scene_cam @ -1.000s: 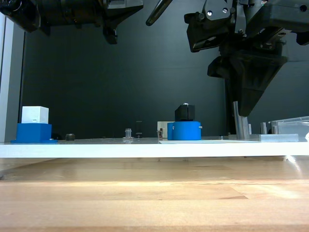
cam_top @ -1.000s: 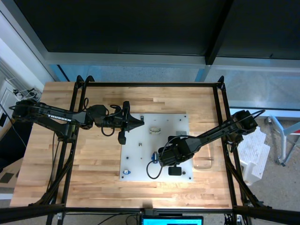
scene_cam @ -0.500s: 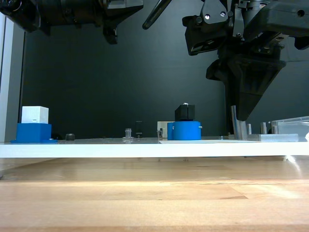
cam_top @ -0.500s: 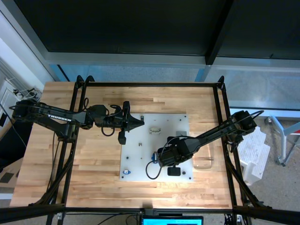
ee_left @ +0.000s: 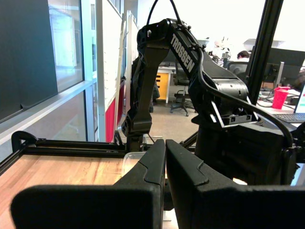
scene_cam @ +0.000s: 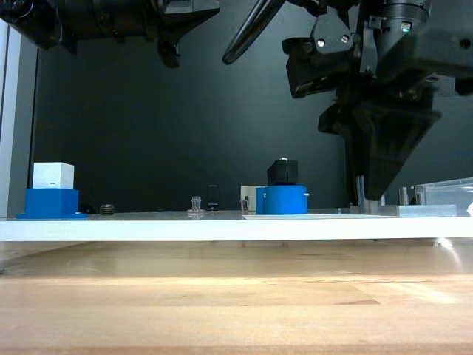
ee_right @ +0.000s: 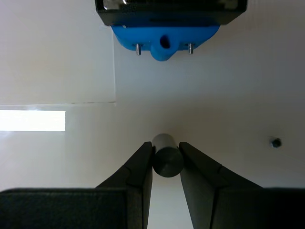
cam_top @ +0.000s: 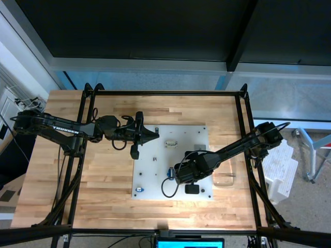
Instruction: Pick the 16mm cylinder and install on the taskboard
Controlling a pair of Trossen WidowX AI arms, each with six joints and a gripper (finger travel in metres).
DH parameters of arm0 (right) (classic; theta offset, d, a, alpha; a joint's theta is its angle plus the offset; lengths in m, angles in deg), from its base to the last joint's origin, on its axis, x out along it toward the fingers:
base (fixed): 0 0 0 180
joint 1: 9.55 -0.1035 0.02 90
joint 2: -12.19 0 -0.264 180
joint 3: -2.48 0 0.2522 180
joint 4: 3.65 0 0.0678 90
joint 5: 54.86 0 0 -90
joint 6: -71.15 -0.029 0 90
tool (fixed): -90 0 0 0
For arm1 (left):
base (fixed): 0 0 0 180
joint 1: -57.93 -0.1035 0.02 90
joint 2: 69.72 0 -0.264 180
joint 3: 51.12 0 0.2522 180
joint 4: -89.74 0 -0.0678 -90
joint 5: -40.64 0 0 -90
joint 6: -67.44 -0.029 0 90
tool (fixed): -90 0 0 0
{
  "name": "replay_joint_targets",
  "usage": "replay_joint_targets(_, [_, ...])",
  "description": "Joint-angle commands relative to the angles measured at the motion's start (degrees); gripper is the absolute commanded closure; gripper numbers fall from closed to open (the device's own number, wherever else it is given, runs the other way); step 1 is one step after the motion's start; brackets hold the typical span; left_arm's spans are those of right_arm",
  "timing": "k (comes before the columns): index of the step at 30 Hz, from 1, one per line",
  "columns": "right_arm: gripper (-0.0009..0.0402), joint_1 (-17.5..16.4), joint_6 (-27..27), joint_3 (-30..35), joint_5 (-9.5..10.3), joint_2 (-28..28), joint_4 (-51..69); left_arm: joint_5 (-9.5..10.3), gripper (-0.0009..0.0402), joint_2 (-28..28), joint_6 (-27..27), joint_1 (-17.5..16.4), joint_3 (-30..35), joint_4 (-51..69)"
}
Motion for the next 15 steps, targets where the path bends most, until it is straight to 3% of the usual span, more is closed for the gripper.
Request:
replay_joint_targets(1, [0.032, -0.04, -0.22, -0.15, -0.04, 0.0, -0.5, 0.0, 0.0393, 0.0, -0.02, -0.02, 0.02, 0.0])
replay_joint_targets(15, [0.0149, -0.02, 1.03, -0.15, -0.07, -2.58, -0.85, 0.0, 0.0393, 0.0, -0.02, 0.0, 0.02, -0.02])
